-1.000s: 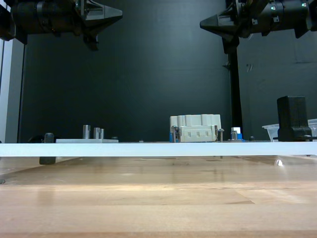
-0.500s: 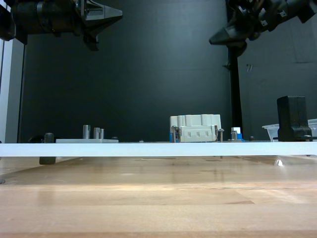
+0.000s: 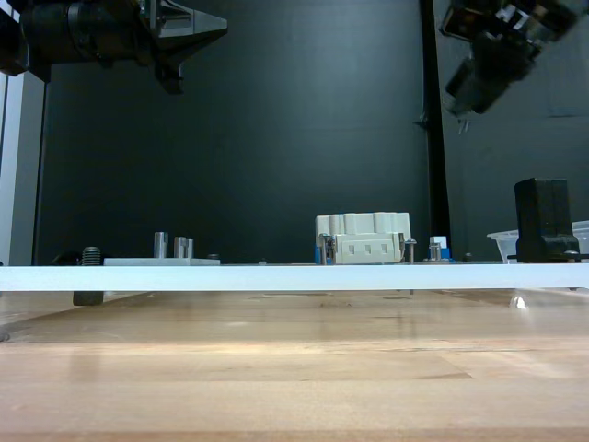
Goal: Pick the 16mm bar and install on taskboard
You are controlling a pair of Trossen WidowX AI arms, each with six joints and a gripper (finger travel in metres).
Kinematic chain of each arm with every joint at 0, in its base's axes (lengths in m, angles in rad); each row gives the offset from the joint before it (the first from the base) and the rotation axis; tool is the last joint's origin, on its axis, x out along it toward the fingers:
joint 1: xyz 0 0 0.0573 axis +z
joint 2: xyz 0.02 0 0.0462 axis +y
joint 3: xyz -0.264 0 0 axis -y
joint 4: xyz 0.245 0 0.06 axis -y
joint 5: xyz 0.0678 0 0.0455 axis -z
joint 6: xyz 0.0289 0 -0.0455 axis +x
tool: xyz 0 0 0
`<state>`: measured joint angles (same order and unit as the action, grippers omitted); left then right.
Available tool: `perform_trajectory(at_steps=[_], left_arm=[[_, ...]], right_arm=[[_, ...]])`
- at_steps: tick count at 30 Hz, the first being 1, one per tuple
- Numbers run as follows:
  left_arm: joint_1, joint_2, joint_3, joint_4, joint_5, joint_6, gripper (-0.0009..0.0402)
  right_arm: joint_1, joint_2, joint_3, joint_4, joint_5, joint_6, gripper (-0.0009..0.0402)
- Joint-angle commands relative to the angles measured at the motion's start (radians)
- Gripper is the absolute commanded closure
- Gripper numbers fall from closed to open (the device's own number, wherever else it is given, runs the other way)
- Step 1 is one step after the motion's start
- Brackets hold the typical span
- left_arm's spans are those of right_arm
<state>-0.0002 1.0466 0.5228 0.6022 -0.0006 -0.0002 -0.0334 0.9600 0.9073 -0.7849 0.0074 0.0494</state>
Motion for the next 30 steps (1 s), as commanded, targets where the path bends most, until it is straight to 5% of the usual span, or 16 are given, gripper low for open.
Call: perform_trajectory(at_steps=[1, 17, 30], left_arm=[[0.0, 0.0, 0.0, 0.0, 0.0, 0.0, 0.0393], [0.0, 0.0, 0.0, 0.0, 0.0, 0.0, 0.0393], [0.0, 0.0, 0.0, 0.0, 0.0, 0.0, 0.0393]], right_arm=[[0.002, 0.0, 0.0, -0.084, -0.004, -0.001, 0.0393], [0.048, 0.001, 0.0, -0.401, 0.003, 0.014, 0.0381], [0.204, 0.097, -0.002, -0.468, 0.106, 0.112, 0.0237]])
